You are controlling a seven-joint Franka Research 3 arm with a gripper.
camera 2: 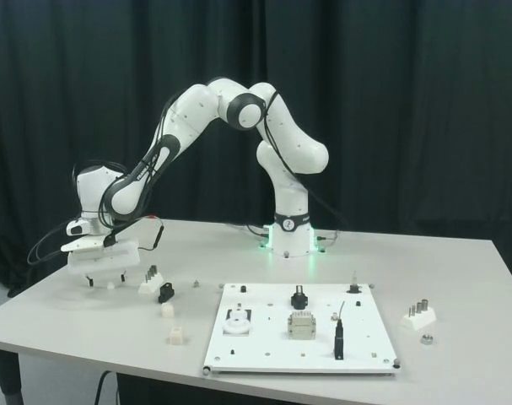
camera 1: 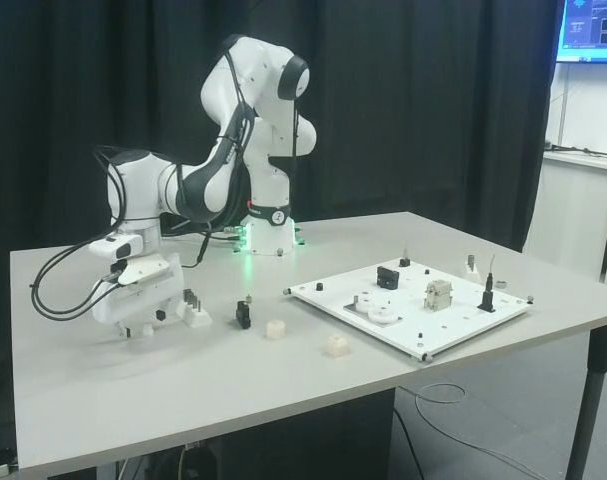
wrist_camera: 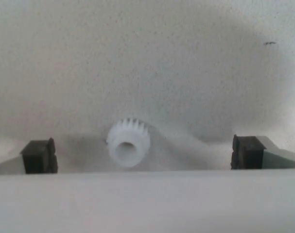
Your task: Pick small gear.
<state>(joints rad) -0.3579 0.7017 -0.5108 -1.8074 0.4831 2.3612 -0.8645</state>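
- the small gear sits on the grey bench in the lower middle of the wrist view, lying on its side with its bore toward the camera, white teeth showing along its top.
- the jaws stand released and wide, one black fingertip at lower left and the other at lower right; the gear lies between them, touching neither and nearer the left one.
- in the first room view the jaws hang low over the bench at the left of the frame, a small white piece just under them; the second room view shows the same at its left edge.
- step in hand, as i judge it: lined up for the close, grasp not yet made.
- risk: the gear is off-centre, so the left finger would likely reach it first and push or roll it aside.
- risk: lying on a rounded, toothed edge, it could spin or squirt out if the pads catch the teeth unevenly.
- risk: a little white block with pins stands near; a wide sweep could knock it.
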